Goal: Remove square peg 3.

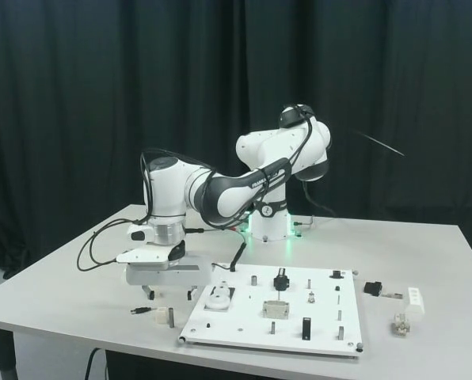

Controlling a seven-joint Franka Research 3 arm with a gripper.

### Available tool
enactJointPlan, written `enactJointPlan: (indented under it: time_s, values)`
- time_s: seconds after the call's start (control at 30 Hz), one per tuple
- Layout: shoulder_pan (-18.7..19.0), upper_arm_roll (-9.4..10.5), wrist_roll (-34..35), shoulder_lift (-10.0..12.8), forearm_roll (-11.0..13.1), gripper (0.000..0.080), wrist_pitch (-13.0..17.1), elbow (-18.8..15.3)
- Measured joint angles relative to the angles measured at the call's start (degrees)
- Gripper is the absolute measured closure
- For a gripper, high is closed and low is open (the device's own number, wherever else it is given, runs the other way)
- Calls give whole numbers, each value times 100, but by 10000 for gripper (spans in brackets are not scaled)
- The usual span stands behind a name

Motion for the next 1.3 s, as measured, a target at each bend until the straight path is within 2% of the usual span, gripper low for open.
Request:
enactJointPlan:
  time_s: [0.33, 0.63, 1.0, 1.3]
  values:
    - [0, 0, 50, -3, 6, 3, -45, 3]
    - [45, 0, 246, -91, 123, 3, -313, 57]
    - [257, 2, 836, -129, 273, 3, -684, 279]
    - [603, 21, 1524, -128, 305, 3, -775, 380]
